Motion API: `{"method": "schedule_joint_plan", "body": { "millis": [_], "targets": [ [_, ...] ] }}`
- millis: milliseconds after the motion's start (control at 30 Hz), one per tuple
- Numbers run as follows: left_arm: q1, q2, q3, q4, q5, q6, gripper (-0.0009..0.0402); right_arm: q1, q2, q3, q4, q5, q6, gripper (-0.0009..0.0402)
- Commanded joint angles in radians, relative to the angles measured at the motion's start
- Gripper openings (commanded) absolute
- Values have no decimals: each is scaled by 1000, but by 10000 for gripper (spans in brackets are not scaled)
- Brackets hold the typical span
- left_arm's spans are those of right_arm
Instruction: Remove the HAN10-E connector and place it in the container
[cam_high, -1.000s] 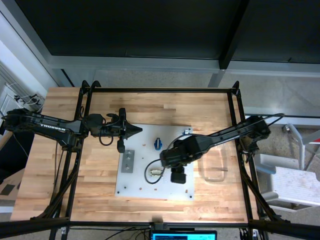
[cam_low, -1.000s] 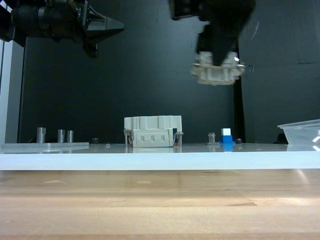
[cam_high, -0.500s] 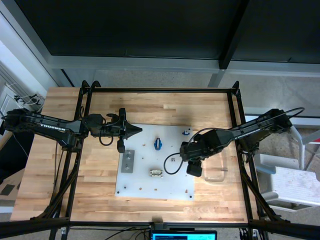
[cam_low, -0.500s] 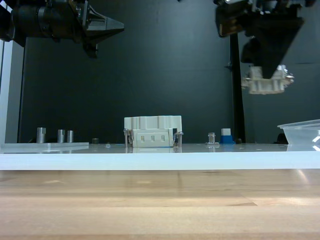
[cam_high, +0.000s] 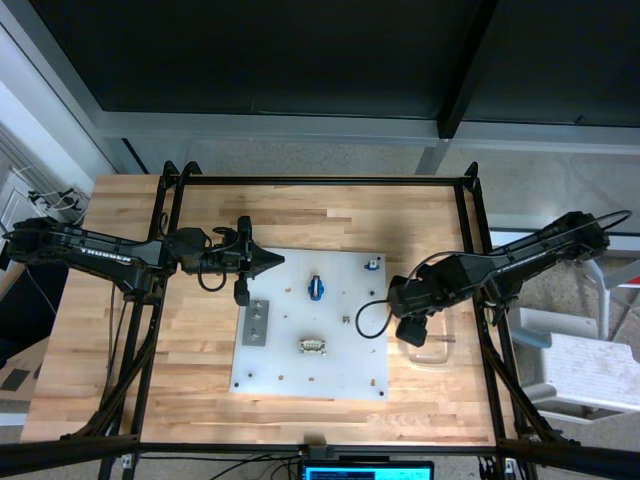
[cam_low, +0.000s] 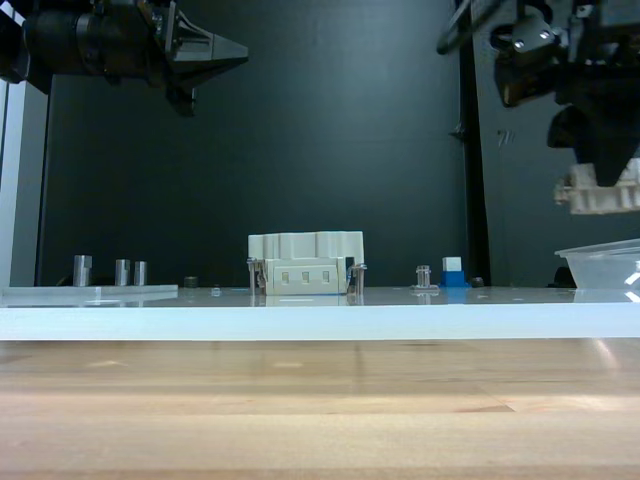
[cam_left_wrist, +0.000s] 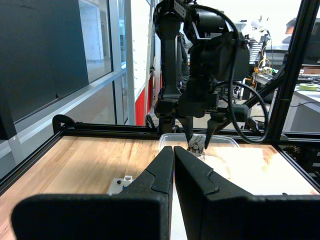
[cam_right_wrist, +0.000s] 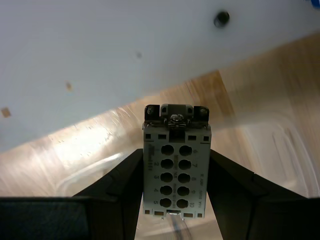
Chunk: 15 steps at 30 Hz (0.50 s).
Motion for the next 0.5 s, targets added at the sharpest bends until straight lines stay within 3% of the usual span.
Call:
{"method": "schedule_joint_plan", "body": {
  "millis": [33, 500],
  "targets": [
    [0, 0, 0, 0, 0, 0, 0, 12, -34, -43, 0, 1, 29, 36],
    [0, 0, 0, 0, 0, 0, 0, 90, -109, -219, 54, 1, 143, 36]
  ]
}}
